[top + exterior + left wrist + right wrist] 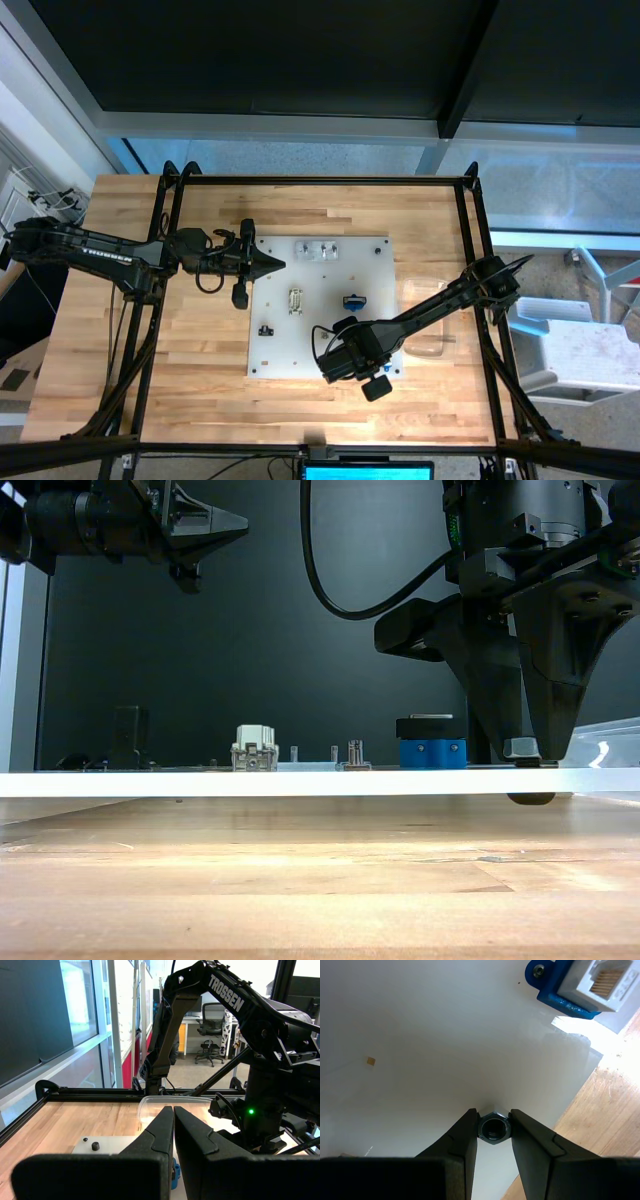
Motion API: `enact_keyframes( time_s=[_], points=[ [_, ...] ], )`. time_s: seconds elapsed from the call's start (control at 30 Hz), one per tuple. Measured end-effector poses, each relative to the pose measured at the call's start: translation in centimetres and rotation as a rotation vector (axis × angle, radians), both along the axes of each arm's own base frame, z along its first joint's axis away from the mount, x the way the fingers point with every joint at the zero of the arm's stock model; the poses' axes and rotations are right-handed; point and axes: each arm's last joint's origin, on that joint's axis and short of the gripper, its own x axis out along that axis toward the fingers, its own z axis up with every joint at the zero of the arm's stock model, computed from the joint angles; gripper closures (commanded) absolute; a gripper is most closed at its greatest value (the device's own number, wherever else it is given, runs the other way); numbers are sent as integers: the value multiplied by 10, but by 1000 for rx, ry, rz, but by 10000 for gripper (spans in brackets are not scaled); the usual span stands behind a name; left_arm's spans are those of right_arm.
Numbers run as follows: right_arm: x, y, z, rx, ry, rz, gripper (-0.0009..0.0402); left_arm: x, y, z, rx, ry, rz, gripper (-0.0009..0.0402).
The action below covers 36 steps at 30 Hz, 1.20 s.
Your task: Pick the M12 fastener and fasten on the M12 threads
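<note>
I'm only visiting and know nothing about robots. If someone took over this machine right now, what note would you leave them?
Left gripper: shut on nothing, raised over the far left edge of the white board.
Right gripper: shut on the M12 nut, low over the board near its near right edge.
Done: the nut is picked up and brought down to the board.
Unclear: the gripper hides the stud, so I cannot tell whether the nut is on its threads.
Left: seat the nut on the stud if needed, turn it down, release, lift away.
</note>
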Motion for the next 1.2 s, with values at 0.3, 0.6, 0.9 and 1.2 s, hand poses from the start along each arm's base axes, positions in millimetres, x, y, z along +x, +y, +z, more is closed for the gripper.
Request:
enact_keyframes(
  time_s=[0.3, 0.6, 0.9, 1.2],
  points=[
    [0, 0, 0, 1, -2, 1, 350, 0, 0, 0, 0, 0, 0, 393],
    [0, 0, 0, 1, -2, 2, 350, 0, 0, 0, 0, 0, 0, 393],
    [0, 0, 0, 1, -3, 5, 333, 0, 0, 0, 0, 0, 0, 393],
    [1, 1, -1, 5, -11, 8, 241, 0, 0, 0, 0, 0, 0, 393]
  ],
)
